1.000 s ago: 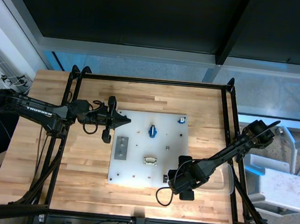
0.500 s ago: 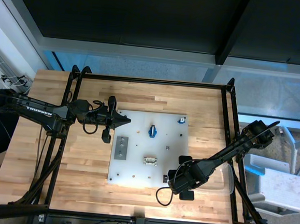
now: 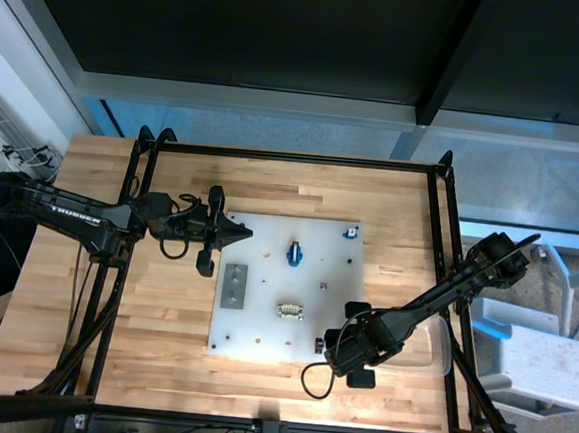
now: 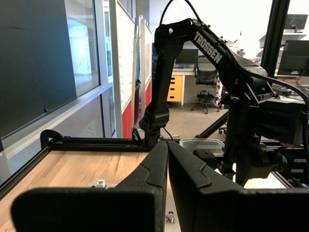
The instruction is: Pick the 16mm bar from the taskboard and place it in the container
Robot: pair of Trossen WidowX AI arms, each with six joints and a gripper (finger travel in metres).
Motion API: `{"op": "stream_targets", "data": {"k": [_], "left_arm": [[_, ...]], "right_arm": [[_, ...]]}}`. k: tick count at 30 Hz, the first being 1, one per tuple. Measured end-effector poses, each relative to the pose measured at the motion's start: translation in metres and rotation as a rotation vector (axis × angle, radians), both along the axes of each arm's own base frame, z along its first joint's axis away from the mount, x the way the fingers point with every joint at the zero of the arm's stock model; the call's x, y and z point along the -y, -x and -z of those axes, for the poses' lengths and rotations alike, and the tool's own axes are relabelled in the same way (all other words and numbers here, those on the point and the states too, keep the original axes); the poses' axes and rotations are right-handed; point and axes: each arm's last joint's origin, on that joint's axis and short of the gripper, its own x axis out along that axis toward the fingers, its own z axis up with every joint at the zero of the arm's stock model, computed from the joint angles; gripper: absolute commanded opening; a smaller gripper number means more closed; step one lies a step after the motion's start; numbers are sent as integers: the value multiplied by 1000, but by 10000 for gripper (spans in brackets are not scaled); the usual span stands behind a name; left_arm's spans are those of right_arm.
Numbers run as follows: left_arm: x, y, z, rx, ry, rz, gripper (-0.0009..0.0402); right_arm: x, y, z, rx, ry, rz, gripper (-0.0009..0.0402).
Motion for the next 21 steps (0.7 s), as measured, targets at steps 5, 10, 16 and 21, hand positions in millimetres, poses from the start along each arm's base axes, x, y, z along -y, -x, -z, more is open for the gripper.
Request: {"op": "stream_targets", "data": {"k": [5, 10, 16, 21], "left_arm": [[0, 0, 0, 0, 0, 0, 0], [0, 0, 0, 1, 0, 0, 0], [0, 0, 0, 1, 0, 0, 0], [0, 0, 0, 0, 0, 0, 0]], "right_arm": [[0, 0, -3, 5, -2, 0, 9], [2, 3, -12, 24, -13, 0, 7], [4, 6, -19, 35, -21, 0, 7], [6, 8, -25, 47, -28, -1, 7]]}}
